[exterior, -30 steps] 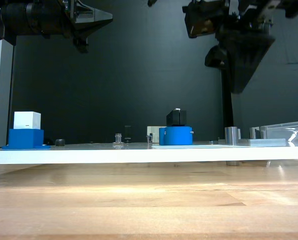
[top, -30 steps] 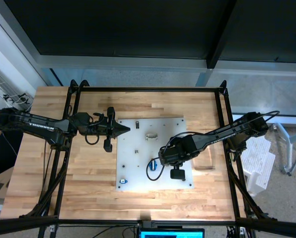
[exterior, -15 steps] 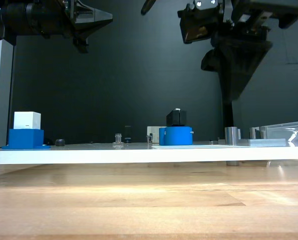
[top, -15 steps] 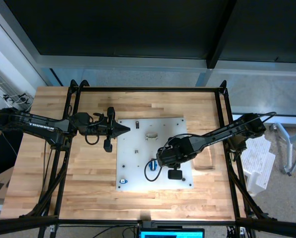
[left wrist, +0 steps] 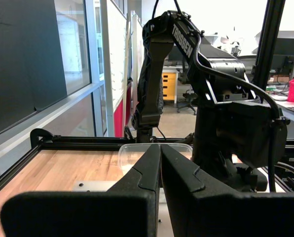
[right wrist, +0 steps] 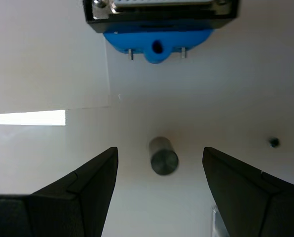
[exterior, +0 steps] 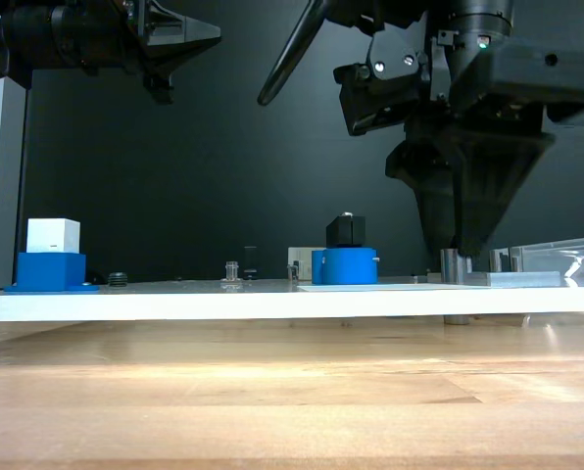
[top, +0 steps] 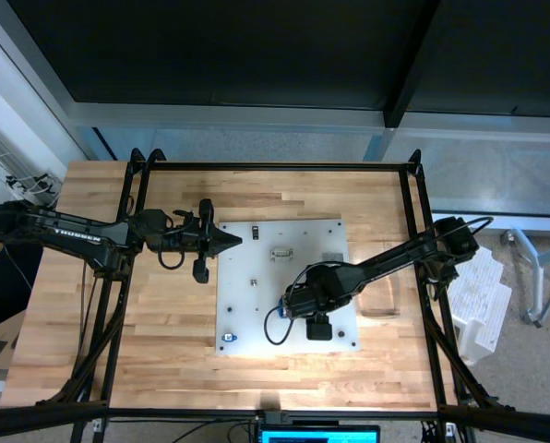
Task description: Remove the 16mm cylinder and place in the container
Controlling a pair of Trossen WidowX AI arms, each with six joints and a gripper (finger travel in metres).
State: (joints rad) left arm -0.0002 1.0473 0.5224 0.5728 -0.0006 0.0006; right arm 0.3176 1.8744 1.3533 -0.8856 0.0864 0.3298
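The 16mm cylinder [right wrist: 163,157] is a short grey metal peg standing upright in the white board [right wrist: 48,59]. My right gripper [right wrist: 159,151] hangs straight above it, open, with one finger on either side of the peg and touching nothing. In the low view the right gripper [exterior: 461,245] ends just over the cylinder [exterior: 453,265]. From above, the right gripper [top: 304,310] hides the peg. The container [exterior: 566,258], a clear tray, lies to the right of the board and shows faintly as the container [top: 387,297] in the high view. My left gripper [top: 231,240] is shut and parked high at the board's left edge.
A blue part with a black connector [right wrist: 157,37] sits just beyond the peg, and stands left of it in the low view [exterior: 345,262]. A blue block with a white cube [exterior: 51,257] is at the board's near left. Small pegs [exterior: 231,270] stand mid-board.
The right arm has swung toward the near left and come down, so its open fingers now hang just above the cylinder. The left arm has not moved.
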